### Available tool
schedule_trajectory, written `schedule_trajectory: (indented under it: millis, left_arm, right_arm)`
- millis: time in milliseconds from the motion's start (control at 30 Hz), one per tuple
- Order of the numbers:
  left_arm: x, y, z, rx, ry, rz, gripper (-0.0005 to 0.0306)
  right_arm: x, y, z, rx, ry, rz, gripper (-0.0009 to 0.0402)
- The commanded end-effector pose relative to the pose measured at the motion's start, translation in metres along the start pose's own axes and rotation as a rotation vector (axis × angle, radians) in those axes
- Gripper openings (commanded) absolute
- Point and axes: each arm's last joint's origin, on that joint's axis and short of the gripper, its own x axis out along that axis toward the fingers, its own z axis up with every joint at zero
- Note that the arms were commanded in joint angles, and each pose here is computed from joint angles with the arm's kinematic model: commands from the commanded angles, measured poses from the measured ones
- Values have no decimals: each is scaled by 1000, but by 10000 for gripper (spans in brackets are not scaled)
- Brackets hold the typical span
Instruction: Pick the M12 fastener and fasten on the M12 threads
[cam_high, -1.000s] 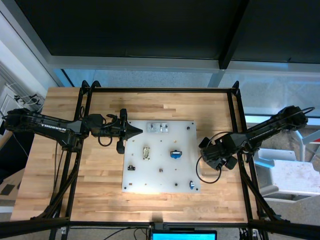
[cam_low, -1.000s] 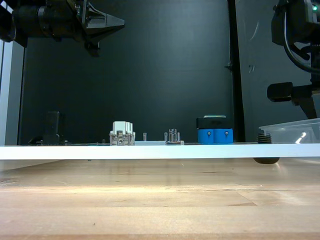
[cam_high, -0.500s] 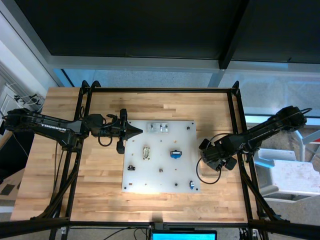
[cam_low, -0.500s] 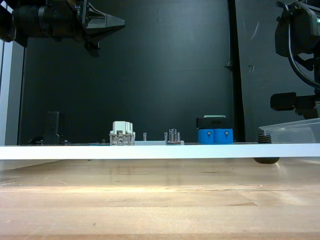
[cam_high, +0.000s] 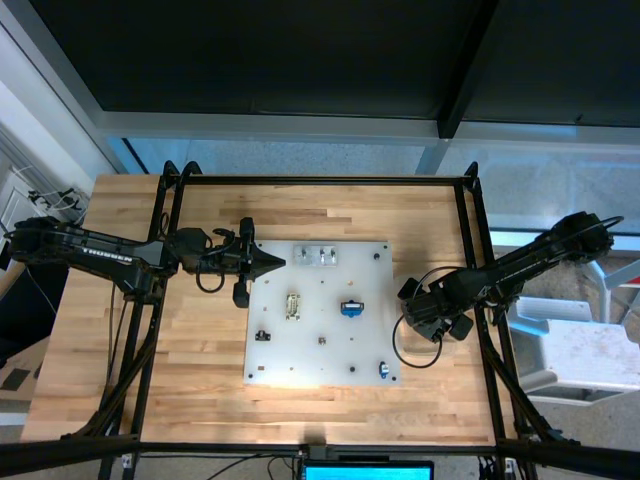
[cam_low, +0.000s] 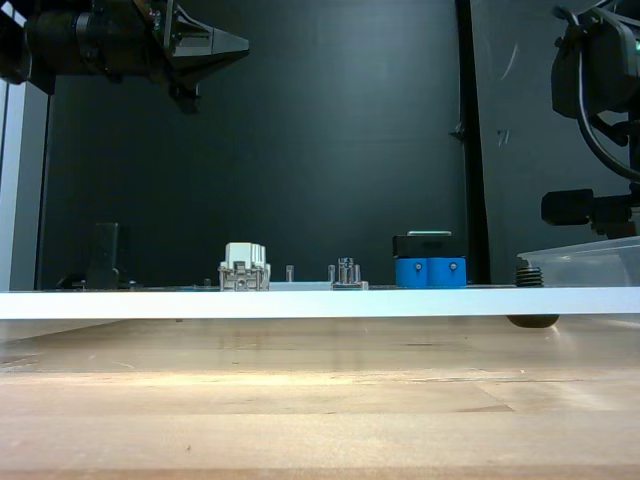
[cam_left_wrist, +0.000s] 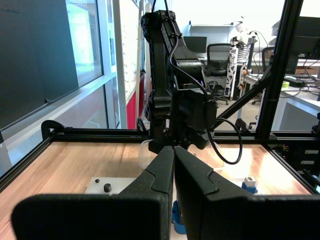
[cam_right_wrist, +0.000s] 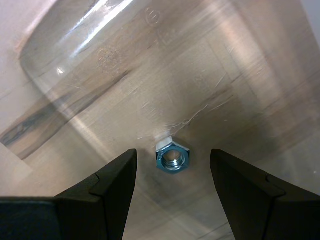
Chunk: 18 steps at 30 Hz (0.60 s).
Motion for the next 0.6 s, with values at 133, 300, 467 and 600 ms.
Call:
schedule_trajectory:
  millis: [133,300,467,600]
  left_arm:
    - [0,0,0,0,-1,0,0]
    - [0,0,0,0,-1,0,0]
    - [0,0,0,0,-1,0,0]
    - [0,0,0,0,-1,0,0]
  right_arm:
    - [1,0,0,1,-4,-2,204]
    - [2,1,0,1,-7,-2,204]
    - [4,1,-1,1,-8,-1,204]
    - [5,2,-2,0,-10,4,204]
